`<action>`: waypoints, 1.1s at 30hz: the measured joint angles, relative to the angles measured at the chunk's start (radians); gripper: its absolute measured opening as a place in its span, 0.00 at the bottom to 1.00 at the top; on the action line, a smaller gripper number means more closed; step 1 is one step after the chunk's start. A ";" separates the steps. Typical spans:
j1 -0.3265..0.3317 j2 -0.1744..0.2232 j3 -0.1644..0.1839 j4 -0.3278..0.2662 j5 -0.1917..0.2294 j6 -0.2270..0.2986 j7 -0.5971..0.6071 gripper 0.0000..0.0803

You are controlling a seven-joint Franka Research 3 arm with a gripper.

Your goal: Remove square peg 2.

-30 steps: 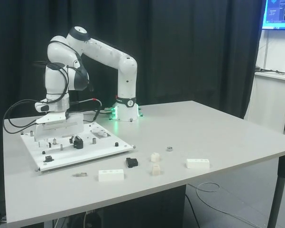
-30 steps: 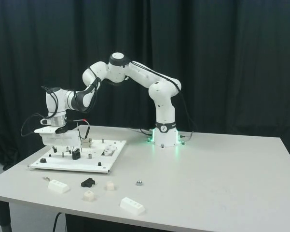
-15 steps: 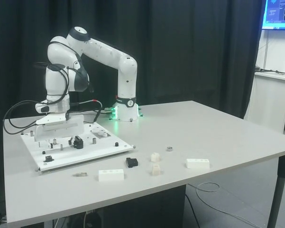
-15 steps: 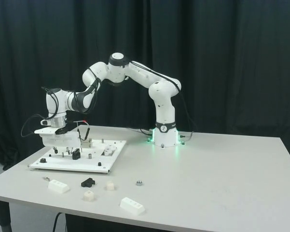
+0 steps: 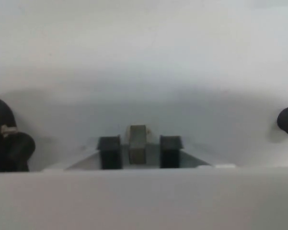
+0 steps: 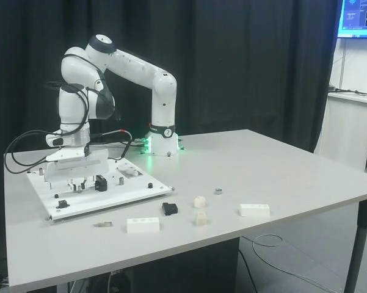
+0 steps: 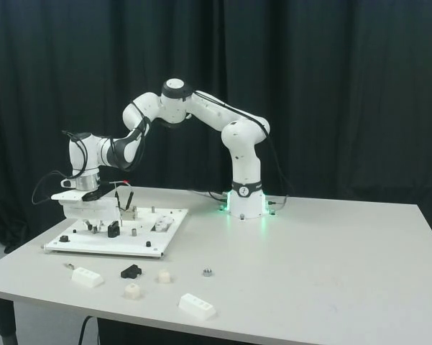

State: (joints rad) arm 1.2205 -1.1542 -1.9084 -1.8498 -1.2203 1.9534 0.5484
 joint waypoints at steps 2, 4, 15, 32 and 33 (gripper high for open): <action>0.000 0.000 0.000 0.000 0.000 0.000 0.000 0.25; 0.000 0.000 0.000 -0.002 0.001 0.000 0.000 0.25; 0.000 0.001 0.000 -0.002 0.001 0.000 0.001 0.08; 0.000 0.020 0.009 -0.008 0.001 -0.012 0.001 0.08; -0.001 0.023 0.014 -0.008 0.001 -0.018 0.001 0.08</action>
State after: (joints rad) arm 1.2198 -1.1314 -1.8945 -1.8581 -1.2195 1.9354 0.5492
